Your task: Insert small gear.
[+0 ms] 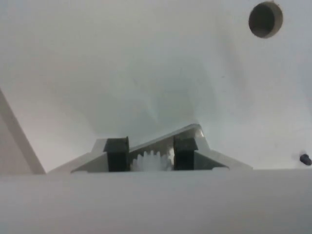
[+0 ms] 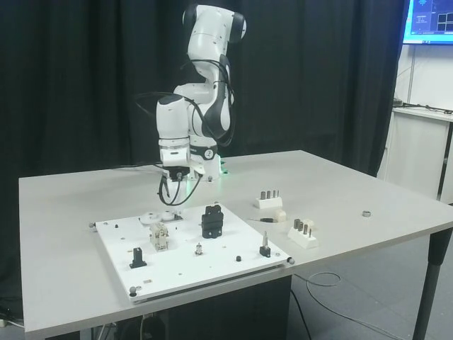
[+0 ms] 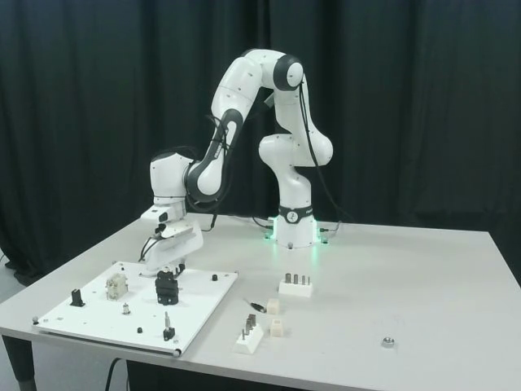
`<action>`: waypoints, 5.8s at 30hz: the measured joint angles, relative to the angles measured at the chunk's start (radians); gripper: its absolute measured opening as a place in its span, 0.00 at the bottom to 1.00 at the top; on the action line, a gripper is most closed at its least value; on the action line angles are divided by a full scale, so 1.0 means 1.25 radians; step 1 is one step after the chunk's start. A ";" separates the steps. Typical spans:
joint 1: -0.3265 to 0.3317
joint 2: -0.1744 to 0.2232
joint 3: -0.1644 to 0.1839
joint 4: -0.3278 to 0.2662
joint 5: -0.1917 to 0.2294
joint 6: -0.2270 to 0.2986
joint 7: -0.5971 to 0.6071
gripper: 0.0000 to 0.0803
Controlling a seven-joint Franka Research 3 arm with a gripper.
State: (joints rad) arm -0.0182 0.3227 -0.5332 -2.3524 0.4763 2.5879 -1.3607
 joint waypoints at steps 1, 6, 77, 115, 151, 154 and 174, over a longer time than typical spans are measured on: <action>0.000 0.000 0.000 0.000 0.002 0.000 0.008 0.24; 0.000 0.000 0.000 0.000 0.003 0.000 0.048 0.24; 0.005 0.001 0.001 -0.005 -0.020 0.012 -0.057 0.24; 0.008 -0.003 0.000 -0.019 -0.019 0.033 -0.210 0.24; 0.015 0.000 0.000 -0.023 -0.003 0.051 -0.025 0.24; 0.015 0.000 0.000 -0.023 -0.003 0.050 -0.037 0.24; 0.016 -0.001 -0.001 -0.024 -0.020 0.040 -0.037 0.44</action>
State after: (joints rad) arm 0.0015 0.3213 -0.5345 -2.3819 0.4519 2.6379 -1.4073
